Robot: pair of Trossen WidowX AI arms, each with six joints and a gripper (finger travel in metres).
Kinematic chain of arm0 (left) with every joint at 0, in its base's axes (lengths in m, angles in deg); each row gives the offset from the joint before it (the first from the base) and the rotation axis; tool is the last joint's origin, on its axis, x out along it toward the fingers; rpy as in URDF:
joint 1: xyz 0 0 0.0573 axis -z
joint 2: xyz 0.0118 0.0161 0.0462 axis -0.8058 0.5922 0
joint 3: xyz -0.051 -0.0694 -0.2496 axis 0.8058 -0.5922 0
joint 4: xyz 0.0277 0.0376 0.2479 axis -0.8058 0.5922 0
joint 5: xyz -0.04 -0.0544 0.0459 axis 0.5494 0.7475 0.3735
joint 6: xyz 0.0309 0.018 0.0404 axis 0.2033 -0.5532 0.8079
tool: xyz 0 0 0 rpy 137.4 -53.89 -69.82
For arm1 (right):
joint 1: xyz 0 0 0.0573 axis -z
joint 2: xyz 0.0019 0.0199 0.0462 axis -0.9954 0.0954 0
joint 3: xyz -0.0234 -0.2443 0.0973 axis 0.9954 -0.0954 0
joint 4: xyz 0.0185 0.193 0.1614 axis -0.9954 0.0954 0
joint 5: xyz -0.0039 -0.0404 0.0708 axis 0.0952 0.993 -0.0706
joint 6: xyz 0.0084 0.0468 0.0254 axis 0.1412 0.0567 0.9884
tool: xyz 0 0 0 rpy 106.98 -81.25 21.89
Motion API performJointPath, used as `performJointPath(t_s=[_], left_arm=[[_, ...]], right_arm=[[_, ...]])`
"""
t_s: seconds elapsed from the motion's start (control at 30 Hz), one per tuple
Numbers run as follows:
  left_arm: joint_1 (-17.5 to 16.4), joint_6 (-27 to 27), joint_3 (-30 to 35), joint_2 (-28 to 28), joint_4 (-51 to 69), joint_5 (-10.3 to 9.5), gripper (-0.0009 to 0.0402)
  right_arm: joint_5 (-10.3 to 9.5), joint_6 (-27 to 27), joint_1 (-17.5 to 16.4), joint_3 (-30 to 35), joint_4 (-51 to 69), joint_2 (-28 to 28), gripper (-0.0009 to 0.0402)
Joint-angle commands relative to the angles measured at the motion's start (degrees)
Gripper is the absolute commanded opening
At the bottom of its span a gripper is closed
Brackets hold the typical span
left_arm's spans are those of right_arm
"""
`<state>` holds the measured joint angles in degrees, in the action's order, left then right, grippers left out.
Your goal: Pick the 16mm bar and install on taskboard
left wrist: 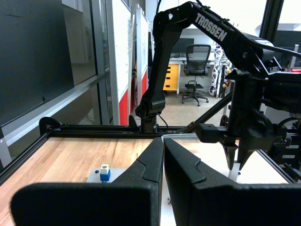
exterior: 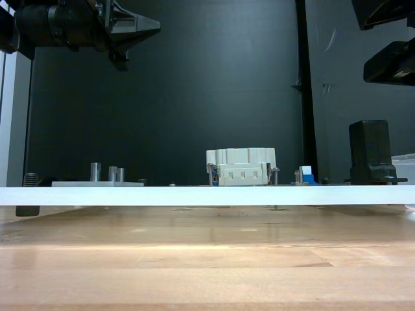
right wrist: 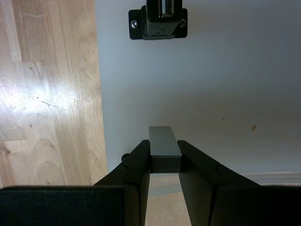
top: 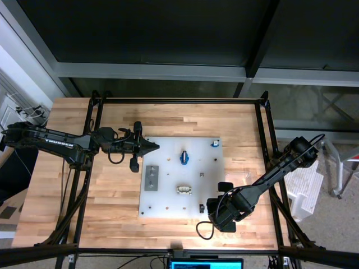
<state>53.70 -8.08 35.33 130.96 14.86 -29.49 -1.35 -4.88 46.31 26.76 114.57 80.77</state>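
Note:
The taskboard [top: 168, 168] is a white square plate in the middle of the wooden table. My right gripper [top: 216, 213] hovers over the board's near right corner. In the right wrist view the right gripper [right wrist: 164, 160] is shut on the 16mm bar [right wrist: 164, 148], a short grey stub pointing down at the bare white taskboard [right wrist: 211, 84]. My left gripper [top: 156, 147] hangs above the board's far left edge. Its fingers [left wrist: 150, 162] are shut with nothing between them.
On the board stand a grey metal block [top: 151, 176], a blue connector [top: 184, 157], a white multi-pin connector [top: 184, 191] and a black fitting [right wrist: 158, 21] just ahead of the held bar. A black frame rail [top: 179, 101] runs around the table.

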Motion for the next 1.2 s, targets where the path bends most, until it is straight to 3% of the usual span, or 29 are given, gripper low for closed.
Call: performJointPath(t_s=[0.03,1.2], left_arm=[[0.0,0.0,0.0,0.0,0.0,0.02,0.0000],[0.0,0.0,0.0,0.0,0.0,0.02,0.0000]], right_arm=[[0.00,0.0,0.0,-0.5,-0.9,0.2,0.0004],[0.00,-1.1,0.0,-4.5,-5.7,0.2,0.0013]])
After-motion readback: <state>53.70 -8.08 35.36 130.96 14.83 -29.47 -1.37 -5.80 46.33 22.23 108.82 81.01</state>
